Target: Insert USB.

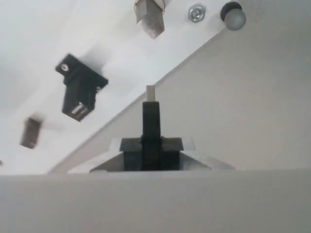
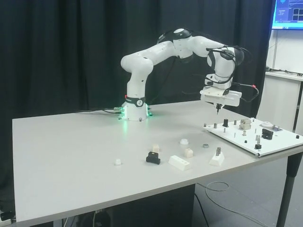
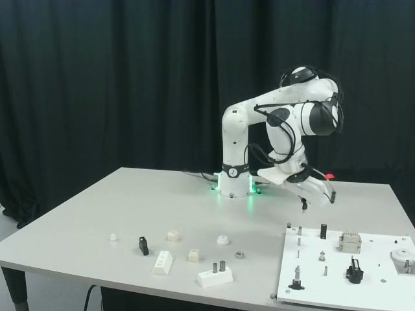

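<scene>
In the wrist view my gripper (image 1: 151, 148) is shut on a black USB plug (image 1: 151, 116), whose metal tip points away from the camera. The plug hangs over the grey table, just off the edge of the white board (image 1: 39, 48). A black USB socket block (image 1: 77, 92) stands on that board, off to one side of the plug. From the first room view, the gripper (image 2: 218, 109) hovers above the board's (image 2: 279, 142) near-left corner, short of the black socket block (image 2: 226, 122). The second room view has the gripper (image 3: 304, 206) above the board's (image 3: 324, 278) far edge.
On the board stand a hexagonal metal peg (image 1: 150, 17), a nut (image 1: 196, 13), a grey ball knob (image 1: 234, 18) and a small grey block (image 1: 31, 132). Loose white blocks (image 2: 179, 162) and a black part (image 2: 152, 158) lie on the table in front of the arm.
</scene>
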{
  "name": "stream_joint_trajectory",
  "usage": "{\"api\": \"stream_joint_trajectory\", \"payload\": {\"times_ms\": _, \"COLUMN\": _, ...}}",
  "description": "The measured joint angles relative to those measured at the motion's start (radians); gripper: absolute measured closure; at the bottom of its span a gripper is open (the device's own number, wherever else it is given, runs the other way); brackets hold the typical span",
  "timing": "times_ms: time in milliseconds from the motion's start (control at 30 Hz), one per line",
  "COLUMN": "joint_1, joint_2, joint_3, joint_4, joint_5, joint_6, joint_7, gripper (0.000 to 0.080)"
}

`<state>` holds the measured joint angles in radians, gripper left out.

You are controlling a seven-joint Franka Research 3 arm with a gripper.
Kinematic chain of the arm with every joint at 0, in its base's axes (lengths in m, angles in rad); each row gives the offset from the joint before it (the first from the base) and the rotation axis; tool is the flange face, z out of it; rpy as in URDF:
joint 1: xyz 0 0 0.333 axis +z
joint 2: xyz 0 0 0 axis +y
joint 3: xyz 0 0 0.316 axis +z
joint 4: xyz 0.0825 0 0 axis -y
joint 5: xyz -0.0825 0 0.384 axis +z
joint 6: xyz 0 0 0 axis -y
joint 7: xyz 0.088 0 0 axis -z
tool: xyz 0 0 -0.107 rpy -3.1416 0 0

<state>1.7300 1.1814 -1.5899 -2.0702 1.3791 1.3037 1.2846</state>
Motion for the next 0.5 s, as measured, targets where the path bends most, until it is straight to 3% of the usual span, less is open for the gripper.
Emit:
{"api": "stream_joint_trajectory", "payload": {"times_ms": 233, "joint_1": 0.032, "joint_2": 0.0, "joint_3": -0.03, "joint_4": -0.041, "joint_5": 0.022, "joint_6": 0.046, "joint_7": 0.127, "gripper": 0.0731}}
{"api": "stream_joint_trajectory", "payload": {"times_ms": 500, "joint_1": 0.068, "joint_2": 0.001, "joint_3": -0.034, "joint_4": -0.078, "joint_5": 0.067, "joint_6": 0.101, "joint_7": 0.237, "gripper": 0.0731}}
